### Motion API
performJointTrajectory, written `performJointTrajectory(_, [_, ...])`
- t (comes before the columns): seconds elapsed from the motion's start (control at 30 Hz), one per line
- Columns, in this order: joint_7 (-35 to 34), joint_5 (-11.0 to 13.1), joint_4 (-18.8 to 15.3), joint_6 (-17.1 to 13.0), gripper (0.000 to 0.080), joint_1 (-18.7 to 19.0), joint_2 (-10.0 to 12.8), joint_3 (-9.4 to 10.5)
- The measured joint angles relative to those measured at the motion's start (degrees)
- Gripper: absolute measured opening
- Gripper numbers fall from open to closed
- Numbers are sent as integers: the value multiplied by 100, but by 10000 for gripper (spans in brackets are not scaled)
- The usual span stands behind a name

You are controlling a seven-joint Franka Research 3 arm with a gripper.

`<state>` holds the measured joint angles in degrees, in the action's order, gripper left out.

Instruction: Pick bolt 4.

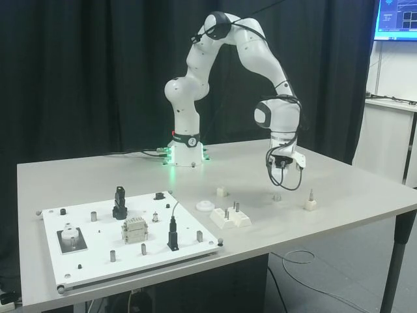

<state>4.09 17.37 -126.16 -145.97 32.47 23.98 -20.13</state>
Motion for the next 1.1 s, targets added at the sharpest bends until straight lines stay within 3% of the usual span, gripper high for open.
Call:
performJointTrajectory(0.1, [-154, -96, 0, 82, 709, -1, -127, -19])
performJointTrajectory(0.13, [-202, -125, 0, 110, 795, -1, -170, -26])
performJointTrajectory(0.37, [-514, -229, 1, 186, 795, -1, -376, -51])
performJointTrajectory(0.63, [-937, -281, 20, 223, 799, 0, -463, -55])
performJointTrajectory(1.1, [-2890, -302, 98, 257, 800, 4, -520, -94])
